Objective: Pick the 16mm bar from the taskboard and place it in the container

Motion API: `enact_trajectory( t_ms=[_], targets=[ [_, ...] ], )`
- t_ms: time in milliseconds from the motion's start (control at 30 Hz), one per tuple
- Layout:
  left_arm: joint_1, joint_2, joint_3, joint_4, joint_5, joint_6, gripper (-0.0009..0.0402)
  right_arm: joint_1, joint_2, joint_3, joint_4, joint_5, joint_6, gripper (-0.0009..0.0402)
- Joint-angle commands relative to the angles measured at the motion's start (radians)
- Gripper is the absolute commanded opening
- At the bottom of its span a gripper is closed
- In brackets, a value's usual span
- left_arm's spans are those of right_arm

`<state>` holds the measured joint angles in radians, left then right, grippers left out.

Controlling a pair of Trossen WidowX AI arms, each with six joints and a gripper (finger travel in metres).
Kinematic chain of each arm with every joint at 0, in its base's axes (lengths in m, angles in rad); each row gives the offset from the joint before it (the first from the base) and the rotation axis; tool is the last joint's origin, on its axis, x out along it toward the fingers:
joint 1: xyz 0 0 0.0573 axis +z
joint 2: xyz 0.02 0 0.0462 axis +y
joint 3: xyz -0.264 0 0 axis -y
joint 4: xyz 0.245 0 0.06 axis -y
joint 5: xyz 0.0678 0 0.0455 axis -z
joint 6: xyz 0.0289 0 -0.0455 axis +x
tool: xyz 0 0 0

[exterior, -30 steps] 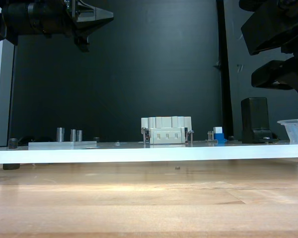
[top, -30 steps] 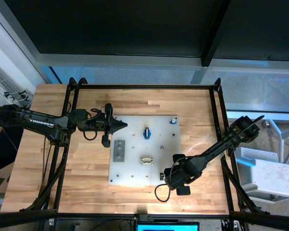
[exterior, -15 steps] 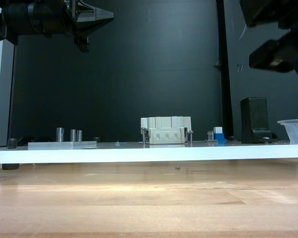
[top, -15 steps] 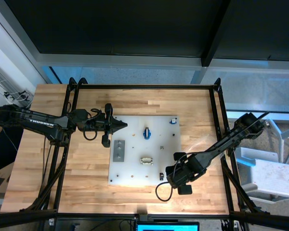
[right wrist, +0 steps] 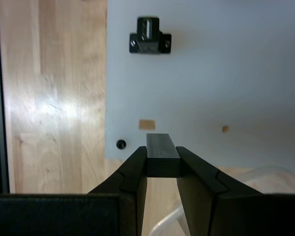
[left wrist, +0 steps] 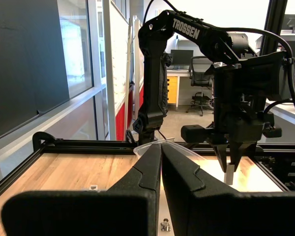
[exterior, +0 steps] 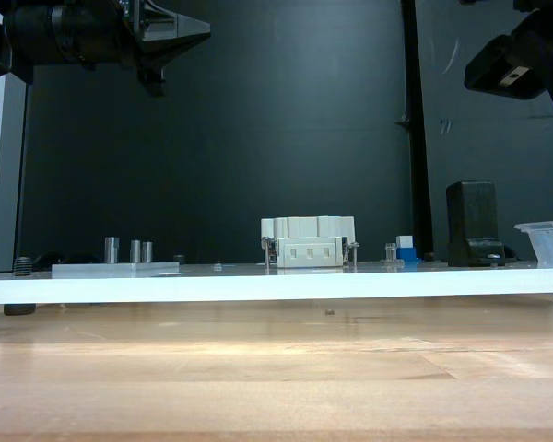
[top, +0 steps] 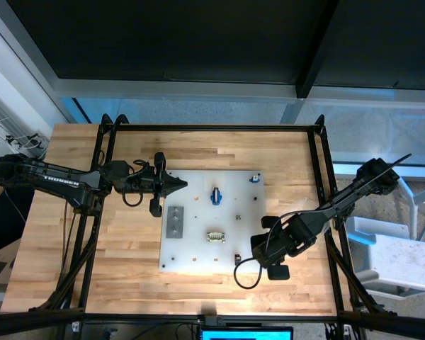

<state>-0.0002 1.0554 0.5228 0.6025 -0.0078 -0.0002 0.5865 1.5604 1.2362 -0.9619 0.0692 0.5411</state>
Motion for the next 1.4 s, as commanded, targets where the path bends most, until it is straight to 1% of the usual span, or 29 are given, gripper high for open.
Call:
enact_trajectory(
  t_ms=[33,167,267,433,567,1133,1400],
  targets=[
    [0.000,0.000,0.000,0.000,0.000,0.000,0.0000,0.000,-0.001,0.000,-0.017,0.002,0.002,0.0023],
    [0.000,0.000,0.000,0.000,0.000,0.000,0.0000,0.000,-0.003,-0.002,-0.018,0.002,0.003,0.0023],
    [0.000,0.000,0.000,0.000,0.000,0.000,0.0000,-0.001,-0.017,-0.014,-0.023,0.018,0.015,0.0023],
    [0.000,0.000,0.000,0.000,0.000,0.000,0.0000,-0.013,-0.055,-0.047,-0.033,0.018,0.057,0.0023],
    [0.000,0.000,0.000,0.000,0.000,0.000,0.0000,-0.015,-0.085,-0.077,-0.033,0.018,0.064,0.0023],
    [0.000,0.000,0.000,0.000,0.000,0.000,0.0000,-0.024,-0.290,-0.285,-0.048,0.018,0.187,0.0023],
    [0.000,0.000,0.000,0.000,0.000,0.000,0.0000,-0.029,-0.366,-0.348,-0.069,0.018,0.222,0.0023]
  ],
)
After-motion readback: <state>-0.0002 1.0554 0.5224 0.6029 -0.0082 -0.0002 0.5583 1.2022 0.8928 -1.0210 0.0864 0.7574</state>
